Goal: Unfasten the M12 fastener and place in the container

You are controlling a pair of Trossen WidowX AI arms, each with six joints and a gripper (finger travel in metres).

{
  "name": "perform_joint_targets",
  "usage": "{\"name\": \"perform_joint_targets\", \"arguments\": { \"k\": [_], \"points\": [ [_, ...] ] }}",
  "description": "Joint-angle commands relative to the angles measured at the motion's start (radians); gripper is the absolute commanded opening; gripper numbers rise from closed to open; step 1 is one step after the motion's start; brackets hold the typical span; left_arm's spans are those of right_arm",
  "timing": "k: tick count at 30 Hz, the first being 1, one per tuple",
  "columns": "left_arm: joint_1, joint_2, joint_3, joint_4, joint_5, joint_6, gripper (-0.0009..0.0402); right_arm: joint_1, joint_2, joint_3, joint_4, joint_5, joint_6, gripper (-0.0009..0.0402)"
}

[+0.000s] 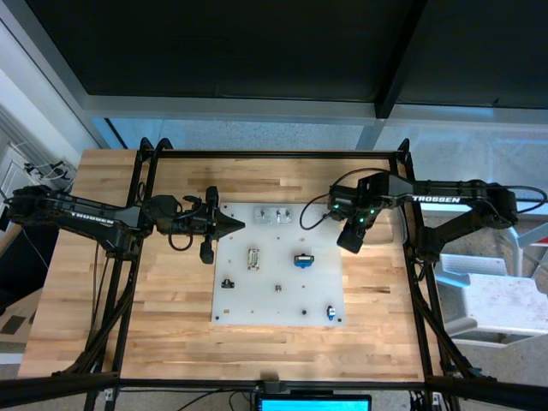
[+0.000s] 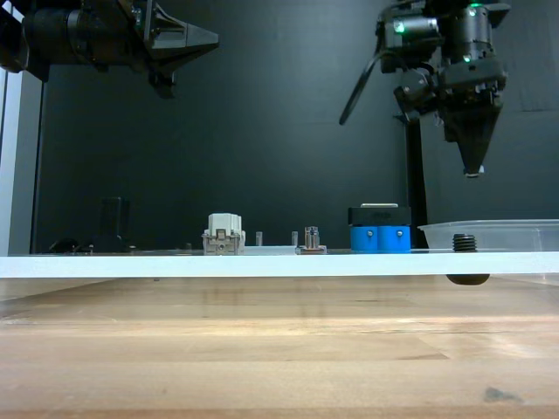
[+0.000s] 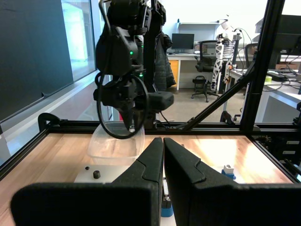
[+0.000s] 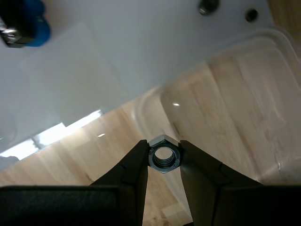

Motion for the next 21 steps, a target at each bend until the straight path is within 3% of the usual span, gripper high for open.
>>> {"name": "perform_joint_targets", "arguments": {
  "k": [1,11,13,16,21],
  "points": [
    [0.000,0.000,0.000,0.000,0.000,0.000,0.0000,-0.035,-0.032,-0.041,0.003,0.000,0.000,0.0000],
    [0.000,0.000,0.000,0.000,0.000,0.000,0.0000,-0.143,-0.101,-0.121,0.000,0.004,0.015,0.0000],
    [0.000,0.000,0.000,0.000,0.000,0.000,0.0000,-0.163,-0.106,-0.124,0.000,0.039,0.019,0.0001],
    [0.000,0.000,0.000,0.000,0.000,0.000,0.0000,-0.176,-0.107,-0.125,-0.001,0.130,0.052,0.0014],
    [0.000,0.000,0.000,0.000,0.000,0.000,0.0000,-0.176,-0.107,-0.125,-0.001,0.123,0.057,0.0067]
  ]
}}
